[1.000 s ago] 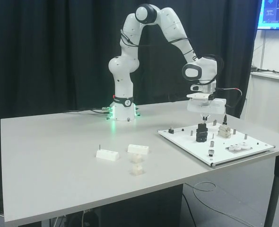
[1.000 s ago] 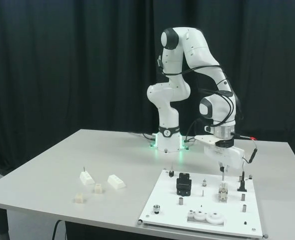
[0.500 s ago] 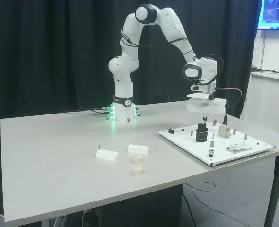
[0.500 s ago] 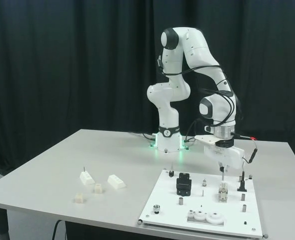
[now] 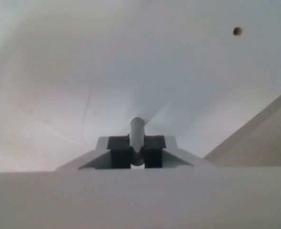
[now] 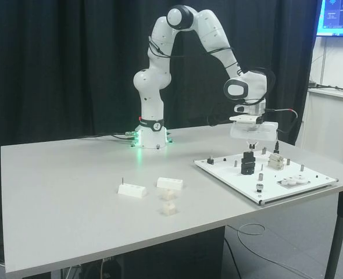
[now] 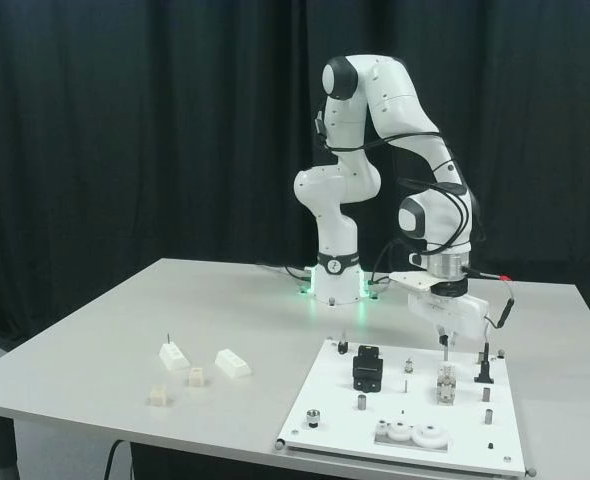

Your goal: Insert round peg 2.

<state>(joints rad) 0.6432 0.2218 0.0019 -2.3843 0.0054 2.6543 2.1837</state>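
Your end effector [image 5: 137,153] pinches the round peg [image 5: 137,136] upright between its 2 fingers, poised above the far part of the white board [image 7: 415,415], which lies on the grey surface [image 6: 67,186] near the arm's base.

— Backdrop? 
— Black curtain [image 7: 125,130] hanging behind the grey table [image 6: 61,186]. 
— Else? 
— Screen [image 6: 339,17] glowing in the upper corner; white cabinet [image 6: 328,119] standing below; cable [image 6: 258,232] trailing on the floor.
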